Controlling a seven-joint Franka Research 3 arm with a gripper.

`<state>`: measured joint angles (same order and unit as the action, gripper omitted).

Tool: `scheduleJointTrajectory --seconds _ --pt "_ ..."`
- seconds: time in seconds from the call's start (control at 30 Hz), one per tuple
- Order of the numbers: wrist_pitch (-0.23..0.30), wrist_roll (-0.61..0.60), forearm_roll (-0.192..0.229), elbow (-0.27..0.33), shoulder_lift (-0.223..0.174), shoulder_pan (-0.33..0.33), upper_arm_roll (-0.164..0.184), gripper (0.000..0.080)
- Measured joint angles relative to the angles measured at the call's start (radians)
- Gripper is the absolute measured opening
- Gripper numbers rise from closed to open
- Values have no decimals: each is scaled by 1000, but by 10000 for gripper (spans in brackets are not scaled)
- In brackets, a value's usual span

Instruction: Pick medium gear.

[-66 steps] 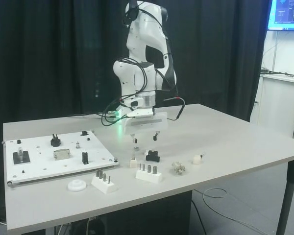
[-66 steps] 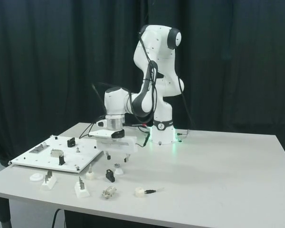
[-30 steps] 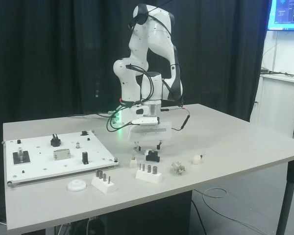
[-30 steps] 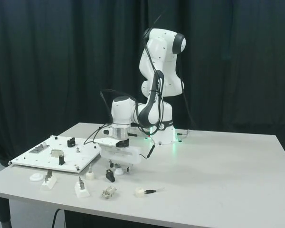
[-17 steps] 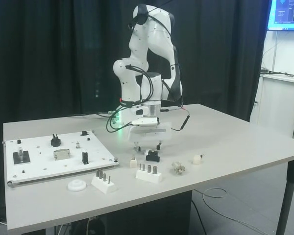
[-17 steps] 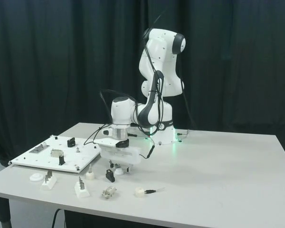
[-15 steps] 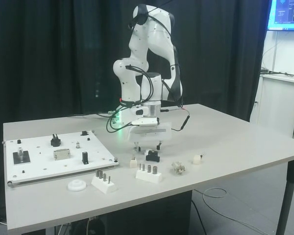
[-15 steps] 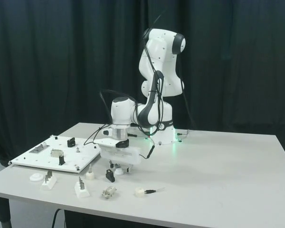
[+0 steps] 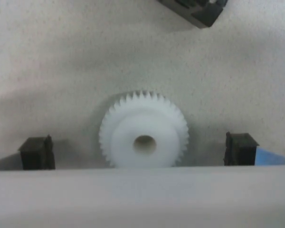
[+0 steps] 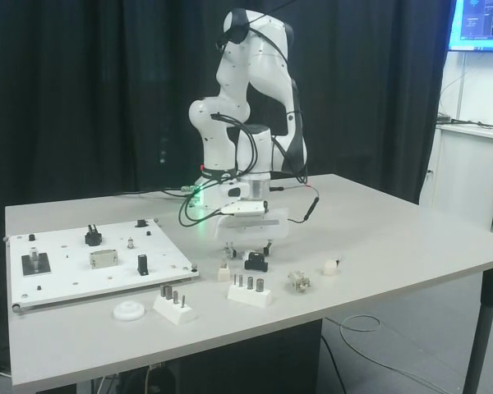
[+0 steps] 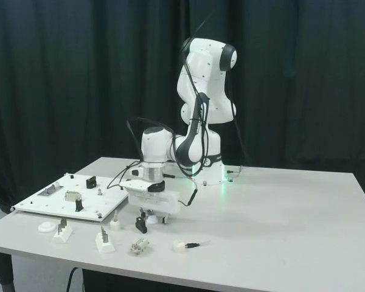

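The end effector (image 9: pixel 137 152) stood spread wide, one black fingertip (image 9: pixel 37 153) on each side of the medium gear (image 9: pixel 143 131) and clear of its teeth, holding nothing. The white gear lay flat on the grey surface (image 9: pixel 61 61) midway between the fingertips, its bore pointing straight up toward the wrist. A black part (image 9: pixel 194 9) lay just beyond it.

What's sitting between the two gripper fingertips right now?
The white medium gear lies flat on the grey table between the two black fingertips, bare table on either side. The wrist view shows it.
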<state>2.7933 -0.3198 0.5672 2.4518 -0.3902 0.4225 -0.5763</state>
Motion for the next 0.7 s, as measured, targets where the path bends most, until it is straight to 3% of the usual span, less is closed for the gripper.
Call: scheduleJointTrajectory --seconds 0.7 --pt "0 0 16 -8 -10 -22 22 800"
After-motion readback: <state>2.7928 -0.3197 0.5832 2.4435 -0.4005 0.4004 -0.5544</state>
